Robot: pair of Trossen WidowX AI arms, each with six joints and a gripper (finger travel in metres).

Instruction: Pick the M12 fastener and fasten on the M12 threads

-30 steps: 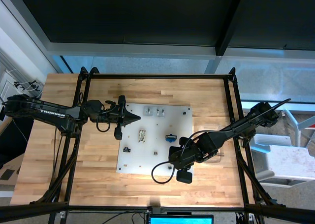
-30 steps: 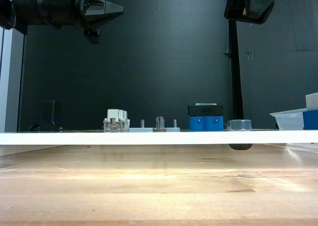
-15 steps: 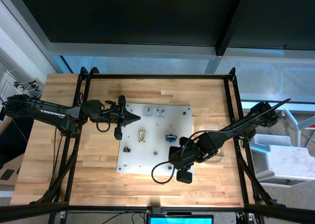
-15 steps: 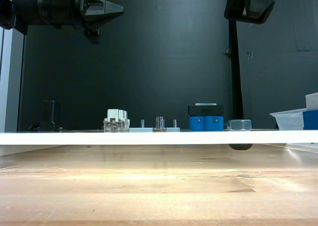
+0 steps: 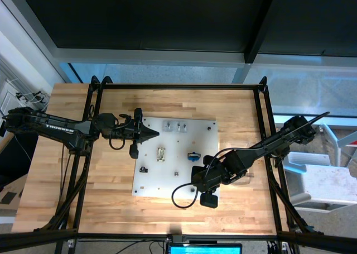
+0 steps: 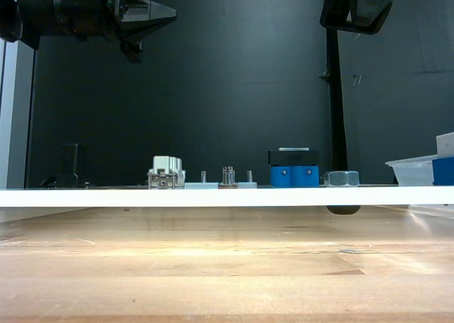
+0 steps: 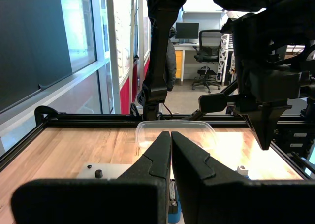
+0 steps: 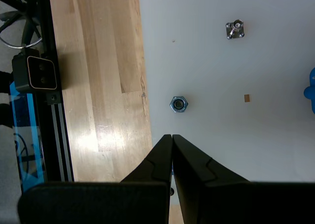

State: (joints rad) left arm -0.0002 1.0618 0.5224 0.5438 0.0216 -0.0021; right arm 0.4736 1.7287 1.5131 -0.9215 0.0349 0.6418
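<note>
Butcher-block tabletop [image 5: 111,209] carries a smooth white board [image 5: 153,178]; the hexagonal silver M12 nut [image 8: 178,104] sits on its stud there. Right gripper [image 8: 172,137] hovers above, jaws together, empty. Left gripper [image 7: 171,134], jaws together, hangs high over the board's far left edge; the left arm [image 5: 56,128] reads "TROSSEN".

You see the white board [image 5: 167,178] lying mid-table [image 5: 111,215], with both arms reaching in over it. The left gripper [image 5: 154,133] hangs over the board's far left edge, its fingers drawn to a single point aimed rightward. The right gripper [image 5: 196,181] sits over the board's near right part, its arm crossing above the clear tray [image 5: 245,178] that rests on the wood just beside the board. A blue block [image 5: 193,156] stands mid-board, close to that gripper. A tiny speck near the board's near edge may be the M12 fastener [image 5: 193,190].
</note>
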